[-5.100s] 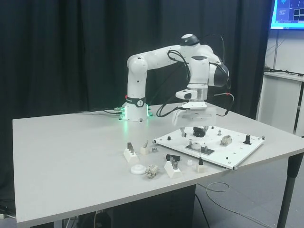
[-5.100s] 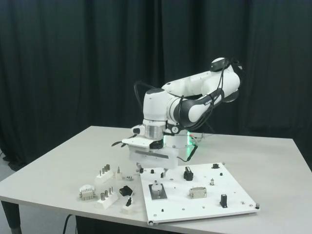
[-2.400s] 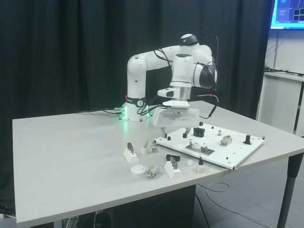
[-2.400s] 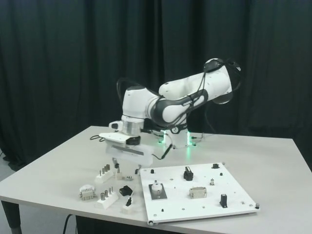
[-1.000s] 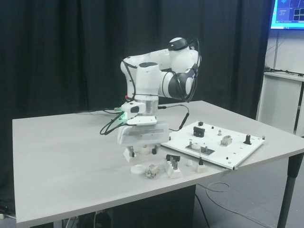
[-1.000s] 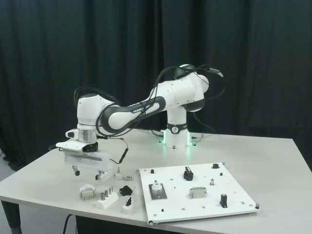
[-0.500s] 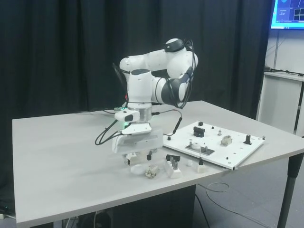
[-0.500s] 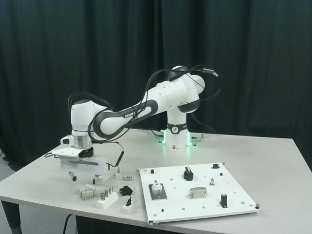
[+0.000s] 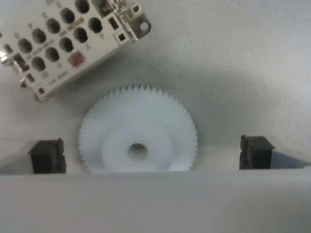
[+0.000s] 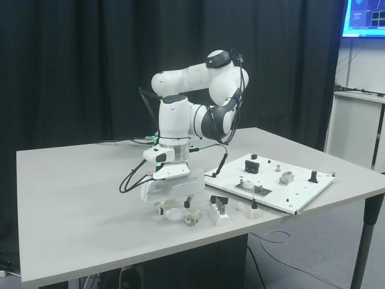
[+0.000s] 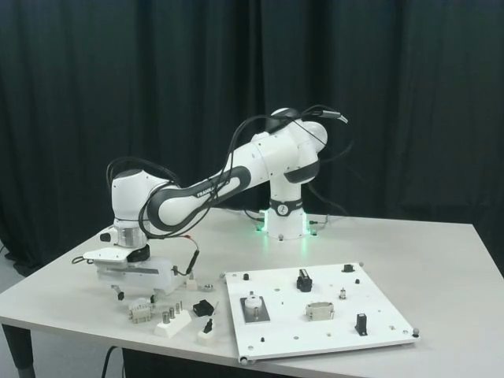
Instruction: Pick large gear.
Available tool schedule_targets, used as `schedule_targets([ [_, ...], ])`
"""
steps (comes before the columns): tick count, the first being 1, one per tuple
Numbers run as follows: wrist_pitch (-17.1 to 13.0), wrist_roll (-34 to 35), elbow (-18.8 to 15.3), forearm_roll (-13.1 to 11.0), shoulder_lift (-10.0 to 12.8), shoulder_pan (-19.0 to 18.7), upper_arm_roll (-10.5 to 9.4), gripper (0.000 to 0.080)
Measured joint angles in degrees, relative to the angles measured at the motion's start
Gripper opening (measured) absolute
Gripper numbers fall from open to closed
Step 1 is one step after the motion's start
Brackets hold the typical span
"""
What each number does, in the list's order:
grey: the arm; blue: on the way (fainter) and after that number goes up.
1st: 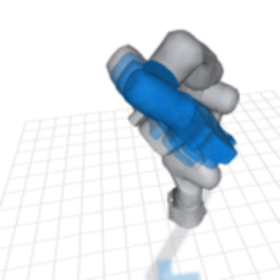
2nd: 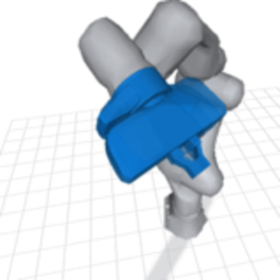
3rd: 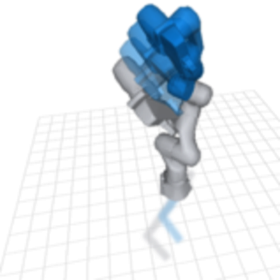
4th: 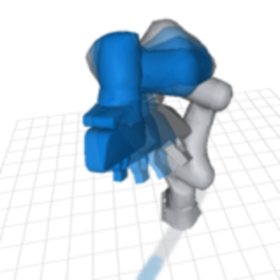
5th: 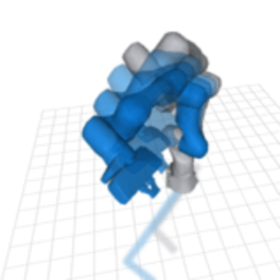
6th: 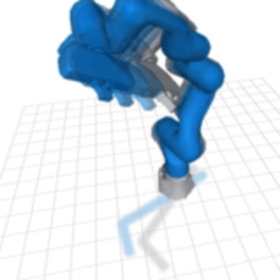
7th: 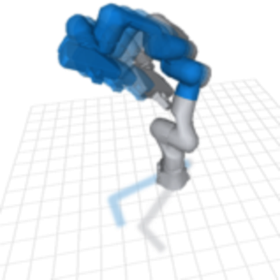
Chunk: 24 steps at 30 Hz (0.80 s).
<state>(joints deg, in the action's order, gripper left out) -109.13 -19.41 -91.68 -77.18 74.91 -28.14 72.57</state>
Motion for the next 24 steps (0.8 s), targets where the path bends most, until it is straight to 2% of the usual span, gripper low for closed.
schedule_targets([
  [24,-2.85,-0.08,0.44,1.26,0.00,0.01,-2.50,0.0800],
])
